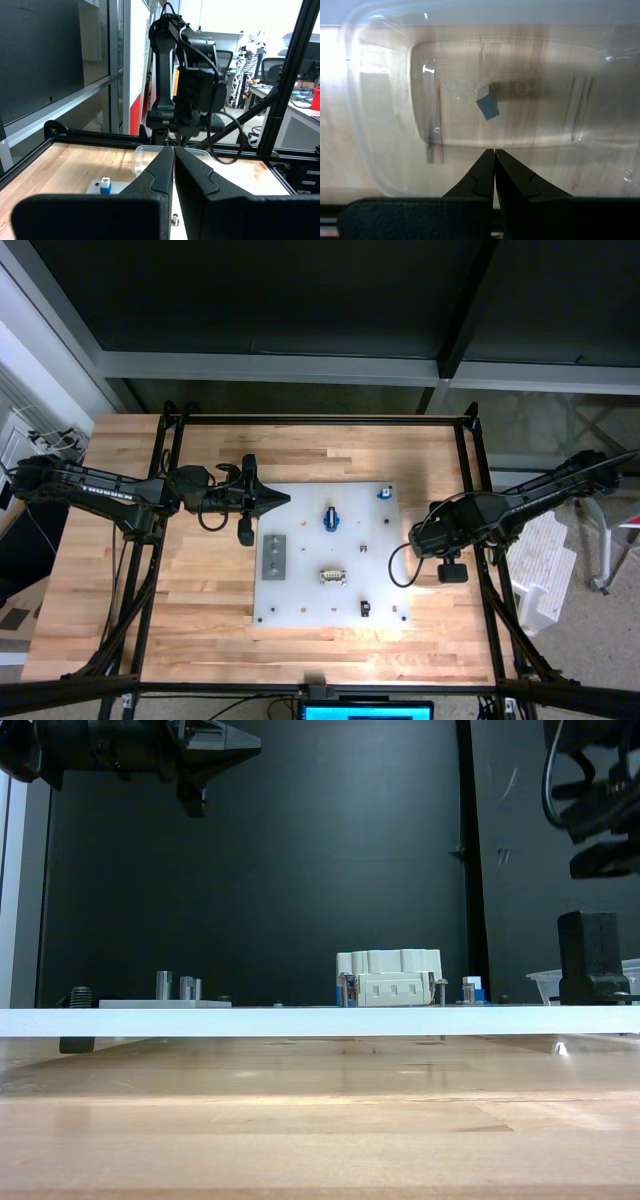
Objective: Pick the 16mm bar and install on taskboard
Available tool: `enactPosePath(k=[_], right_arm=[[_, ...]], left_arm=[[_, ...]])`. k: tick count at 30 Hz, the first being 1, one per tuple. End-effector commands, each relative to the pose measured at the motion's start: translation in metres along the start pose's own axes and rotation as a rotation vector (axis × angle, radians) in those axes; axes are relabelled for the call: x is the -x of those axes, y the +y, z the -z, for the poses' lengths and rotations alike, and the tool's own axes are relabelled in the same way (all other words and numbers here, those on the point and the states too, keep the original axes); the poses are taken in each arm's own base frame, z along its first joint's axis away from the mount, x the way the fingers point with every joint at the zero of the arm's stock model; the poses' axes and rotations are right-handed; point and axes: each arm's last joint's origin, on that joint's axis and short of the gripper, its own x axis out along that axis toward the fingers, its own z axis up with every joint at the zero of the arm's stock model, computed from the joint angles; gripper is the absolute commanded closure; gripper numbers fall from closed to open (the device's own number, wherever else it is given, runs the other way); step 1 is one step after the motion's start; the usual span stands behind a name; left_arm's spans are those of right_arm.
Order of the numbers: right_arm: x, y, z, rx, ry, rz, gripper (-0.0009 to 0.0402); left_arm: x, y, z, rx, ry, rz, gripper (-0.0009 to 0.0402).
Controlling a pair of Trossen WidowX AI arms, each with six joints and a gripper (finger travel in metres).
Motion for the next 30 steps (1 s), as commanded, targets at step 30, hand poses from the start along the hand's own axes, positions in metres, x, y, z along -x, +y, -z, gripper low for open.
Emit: enactPosePath(k=[30], right_arm=[[0.035, 0.0, 0.001, 0.004, -0.029, -0.009, 0.0393]], left_arm=[[0.0, 0.0, 0.0, 0.0, 0.0, 0.0, 0.0393]])
